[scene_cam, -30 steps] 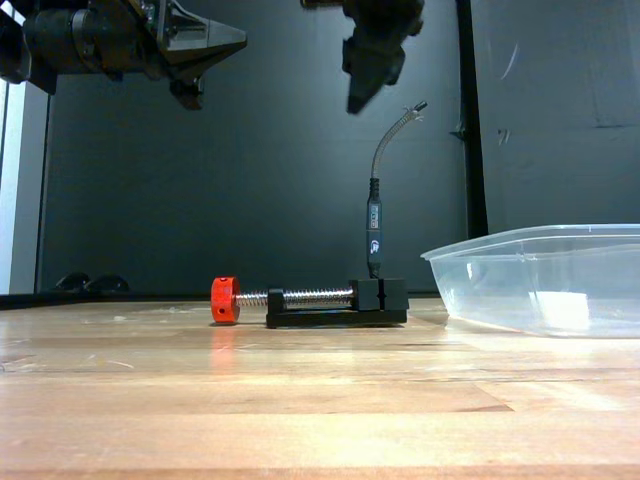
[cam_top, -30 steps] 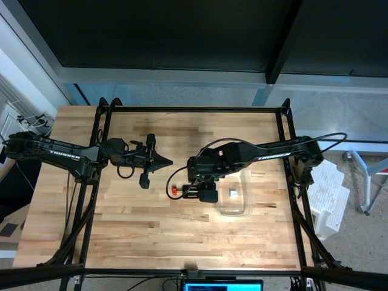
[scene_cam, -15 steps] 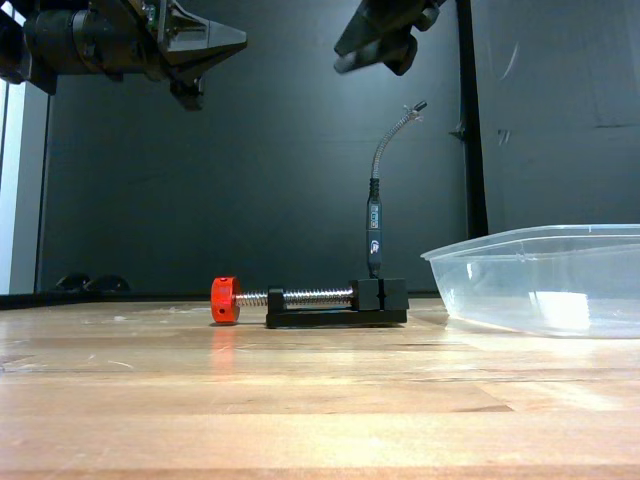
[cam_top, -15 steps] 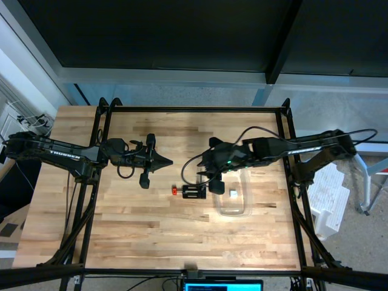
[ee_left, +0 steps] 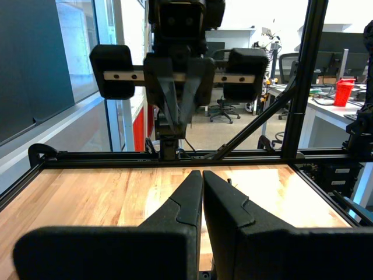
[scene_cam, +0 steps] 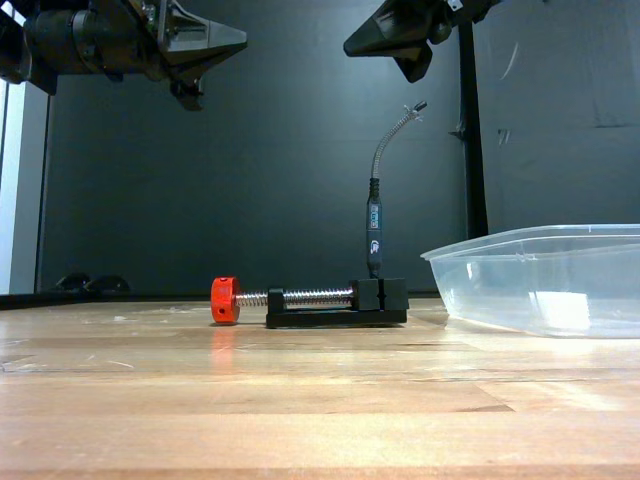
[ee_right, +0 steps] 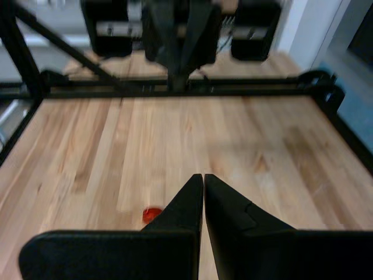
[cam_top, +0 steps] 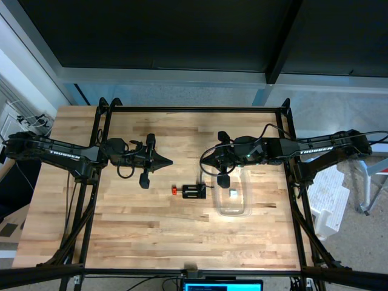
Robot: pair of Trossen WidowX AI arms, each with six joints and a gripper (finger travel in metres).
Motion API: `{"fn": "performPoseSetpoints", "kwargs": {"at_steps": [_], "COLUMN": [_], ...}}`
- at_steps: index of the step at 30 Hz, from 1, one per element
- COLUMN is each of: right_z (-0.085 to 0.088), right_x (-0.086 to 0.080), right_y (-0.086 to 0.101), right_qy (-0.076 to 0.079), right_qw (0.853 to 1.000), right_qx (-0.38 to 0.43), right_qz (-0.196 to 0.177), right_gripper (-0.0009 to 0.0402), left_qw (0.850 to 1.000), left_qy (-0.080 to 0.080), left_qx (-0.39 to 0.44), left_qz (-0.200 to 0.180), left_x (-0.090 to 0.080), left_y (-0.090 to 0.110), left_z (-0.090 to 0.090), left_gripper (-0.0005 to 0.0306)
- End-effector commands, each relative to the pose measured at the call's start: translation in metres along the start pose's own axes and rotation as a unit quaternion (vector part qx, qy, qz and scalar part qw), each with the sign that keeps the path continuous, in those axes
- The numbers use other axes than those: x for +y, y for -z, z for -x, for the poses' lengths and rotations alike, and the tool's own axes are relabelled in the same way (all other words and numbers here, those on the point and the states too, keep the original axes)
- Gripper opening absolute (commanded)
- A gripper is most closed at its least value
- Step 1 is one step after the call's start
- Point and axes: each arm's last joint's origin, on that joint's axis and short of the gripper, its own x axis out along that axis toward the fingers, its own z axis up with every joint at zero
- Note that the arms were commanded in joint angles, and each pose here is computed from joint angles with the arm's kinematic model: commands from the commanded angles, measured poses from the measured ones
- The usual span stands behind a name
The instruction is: Pick the USB-C connector and install on taskboard
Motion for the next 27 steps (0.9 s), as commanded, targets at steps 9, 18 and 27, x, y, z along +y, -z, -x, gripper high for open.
{"fn": "performPoseSetpoints", "kwargs": {"at_steps": [9,18,27], "right_z": [0.014,0.028,0.031], "right_x": [-0.006,-0.009,-0.015], "right_y": [0.023,0.043,0.057], "right_qy": [-0.023,-0.038,-0.059], "right_qw": [0.996,0.984,0.979], "right_qx": [-0.087,-0.174,-0.194], "right_qz": [0.001,-0.004,-0.013], "right_gripper": [0.0000,0.0000,0.0000], "left_qw": [1.000,1.000,1.000], "left_qy": [0.000,0.000,0.000], "left_qx": [0.000,0.000,0.000], "left_qz": [0.000,0.000,0.000], "left_x": [0.000,0.000,0.000], "left_y": [0.000,0.000,0.000], "left_z": [0.000,0.000,0.000], "left_gripper": [0.0000,0.0000,0.0000]}}
